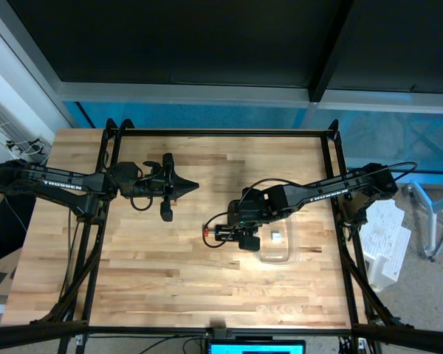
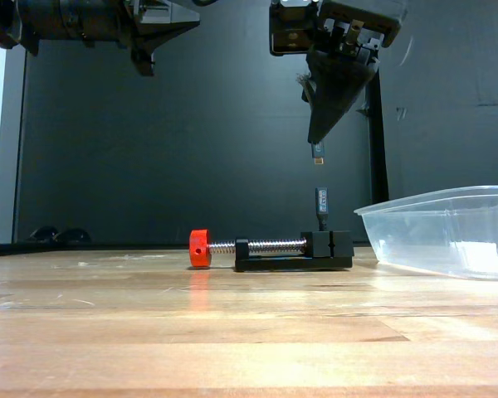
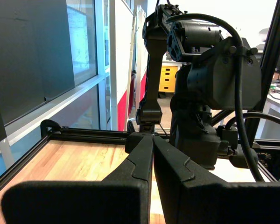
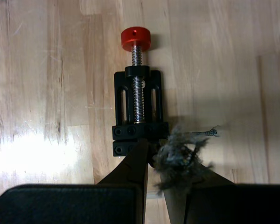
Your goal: Pick the usb-c connector and install on the hub
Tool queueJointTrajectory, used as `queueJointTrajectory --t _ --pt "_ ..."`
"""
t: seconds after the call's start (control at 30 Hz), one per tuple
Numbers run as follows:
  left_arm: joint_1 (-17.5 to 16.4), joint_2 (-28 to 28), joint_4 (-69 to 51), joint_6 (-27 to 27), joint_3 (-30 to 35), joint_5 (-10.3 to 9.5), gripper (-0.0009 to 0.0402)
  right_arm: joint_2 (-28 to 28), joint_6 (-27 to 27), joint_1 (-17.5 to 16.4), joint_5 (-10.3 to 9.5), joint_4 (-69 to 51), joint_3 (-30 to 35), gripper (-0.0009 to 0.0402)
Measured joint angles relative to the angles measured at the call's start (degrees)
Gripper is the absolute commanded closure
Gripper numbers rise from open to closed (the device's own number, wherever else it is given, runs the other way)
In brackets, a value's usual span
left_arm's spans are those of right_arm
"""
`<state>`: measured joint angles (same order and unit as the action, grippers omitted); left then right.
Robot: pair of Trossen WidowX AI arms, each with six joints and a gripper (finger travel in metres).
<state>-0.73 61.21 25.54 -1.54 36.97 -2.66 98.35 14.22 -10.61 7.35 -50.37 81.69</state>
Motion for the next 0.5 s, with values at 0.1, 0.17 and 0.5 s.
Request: queueJointTrajectory --t 0.1,0.17,0.5 --pt "0.0 0.0 0.0 0.0 0.0 0.00 0.0393 -0.8 0.0 0.0 0.09 0.3 0.1 0.0393" --pt "0.0 0.0 0.0 0.0 0.0 0.00 0.0393 -1.3 0.0 0.0 0.09 0.3 0.1 0.0393" --pt "0.0 0.0 0.0 0.0 0.0 0.00 0.0393 -2.5 0.0 0.1 0.13 0.3 0.2 0.0393"
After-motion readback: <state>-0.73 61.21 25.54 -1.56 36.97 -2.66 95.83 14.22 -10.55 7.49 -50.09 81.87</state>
